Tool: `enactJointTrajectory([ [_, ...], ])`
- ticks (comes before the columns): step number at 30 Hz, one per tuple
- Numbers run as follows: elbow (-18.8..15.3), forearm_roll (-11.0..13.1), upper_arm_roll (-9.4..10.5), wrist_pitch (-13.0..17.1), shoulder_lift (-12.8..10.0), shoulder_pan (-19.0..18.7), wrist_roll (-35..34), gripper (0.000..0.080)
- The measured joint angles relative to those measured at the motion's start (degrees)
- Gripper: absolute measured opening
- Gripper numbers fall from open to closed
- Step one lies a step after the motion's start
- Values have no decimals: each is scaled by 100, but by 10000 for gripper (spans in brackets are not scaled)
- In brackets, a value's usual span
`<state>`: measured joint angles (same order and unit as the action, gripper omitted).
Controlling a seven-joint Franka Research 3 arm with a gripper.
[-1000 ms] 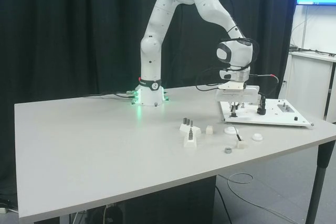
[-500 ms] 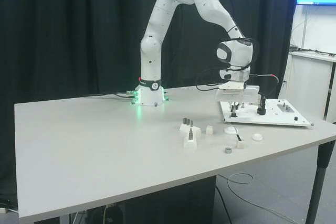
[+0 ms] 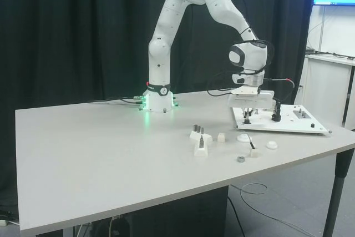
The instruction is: Insert Ethernet.
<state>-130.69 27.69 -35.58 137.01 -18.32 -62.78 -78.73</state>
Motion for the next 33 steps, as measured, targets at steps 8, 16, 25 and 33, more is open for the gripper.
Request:
enactJointTrajectory([
  [8, -3, 0, 9, -26, 1, -2, 0, 104],
  [16, -9, -4, 17, -23, -1, -2, 0, 104],
  [25, -11, -87, 29, 20, -2, -3, 8, 104],
  [33, -23, -388, 59, 139, 1, -41, -9, 104],
])
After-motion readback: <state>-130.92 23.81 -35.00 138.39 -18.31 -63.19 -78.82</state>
